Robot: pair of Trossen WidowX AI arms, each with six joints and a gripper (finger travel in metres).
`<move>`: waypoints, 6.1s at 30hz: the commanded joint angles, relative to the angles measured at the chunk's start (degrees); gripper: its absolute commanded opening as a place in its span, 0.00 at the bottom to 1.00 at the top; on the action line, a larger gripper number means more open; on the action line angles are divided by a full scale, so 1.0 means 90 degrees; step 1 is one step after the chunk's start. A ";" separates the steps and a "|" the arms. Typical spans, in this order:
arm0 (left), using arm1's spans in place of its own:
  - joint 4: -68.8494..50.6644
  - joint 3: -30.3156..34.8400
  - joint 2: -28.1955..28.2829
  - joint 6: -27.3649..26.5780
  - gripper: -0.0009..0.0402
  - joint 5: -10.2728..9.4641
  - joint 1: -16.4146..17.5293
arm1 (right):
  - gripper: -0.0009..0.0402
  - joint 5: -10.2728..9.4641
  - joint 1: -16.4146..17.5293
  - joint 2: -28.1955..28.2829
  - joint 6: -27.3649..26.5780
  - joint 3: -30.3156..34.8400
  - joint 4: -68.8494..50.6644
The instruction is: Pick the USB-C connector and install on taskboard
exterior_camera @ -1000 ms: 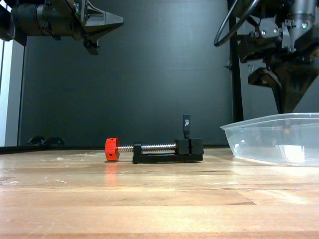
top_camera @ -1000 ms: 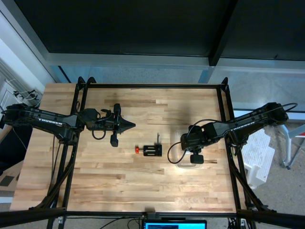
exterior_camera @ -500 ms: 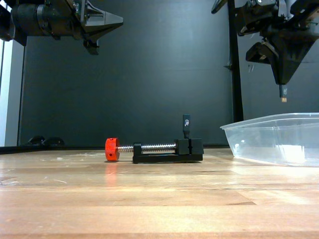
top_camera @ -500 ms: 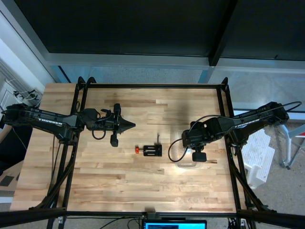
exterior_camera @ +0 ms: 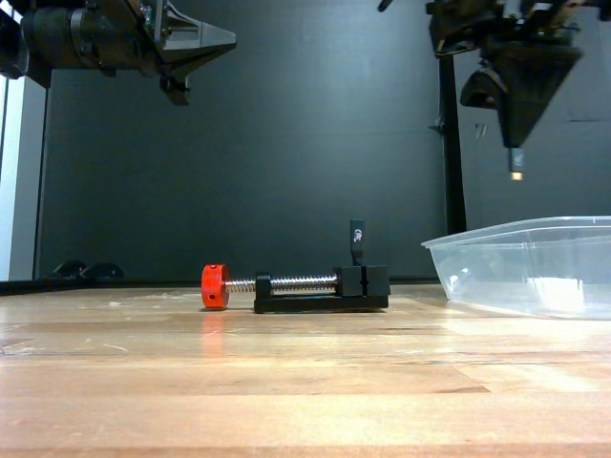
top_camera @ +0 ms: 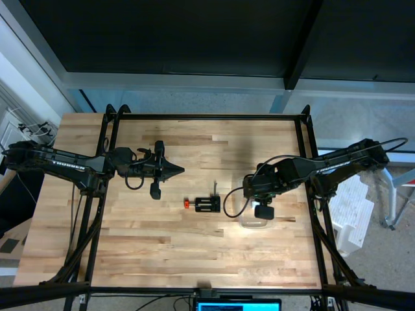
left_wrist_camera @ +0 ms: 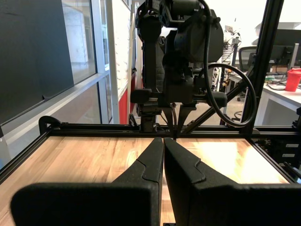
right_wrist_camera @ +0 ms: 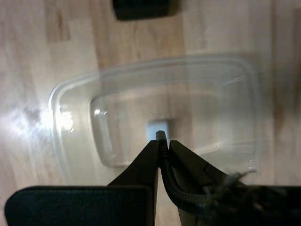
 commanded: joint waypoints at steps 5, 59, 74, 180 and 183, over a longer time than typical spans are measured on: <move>0.0002 0.0002 0.0002 0.0002 0.02 0.0000 0.0000 | 0.02 0.0068 -0.0124 0.0770 0.0107 0.0826 -0.0175; 0.0002 0.0002 0.0002 0.0002 0.02 0.0000 0.0002 | 0.02 0.0053 -0.0367 0.3432 -0.0340 0.3565 -0.0180; 0.0002 0.0002 0.0002 0.0002 0.02 0.0000 0.0000 | 0.02 0.0061 -0.0367 0.3432 -0.0214 0.3419 -0.0097; 0.0002 0.0002 0.0002 0.0002 0.02 0.0000 0.0000 | 0.52 0.0046 -0.0323 0.2579 -0.0403 0.2732 0.0223; 0.0007 0.0002 0.0000 0.0002 0.02 0.0000 0.0000 | 0.52 0.0046 -0.0318 0.2557 -0.0396 0.2732 0.0185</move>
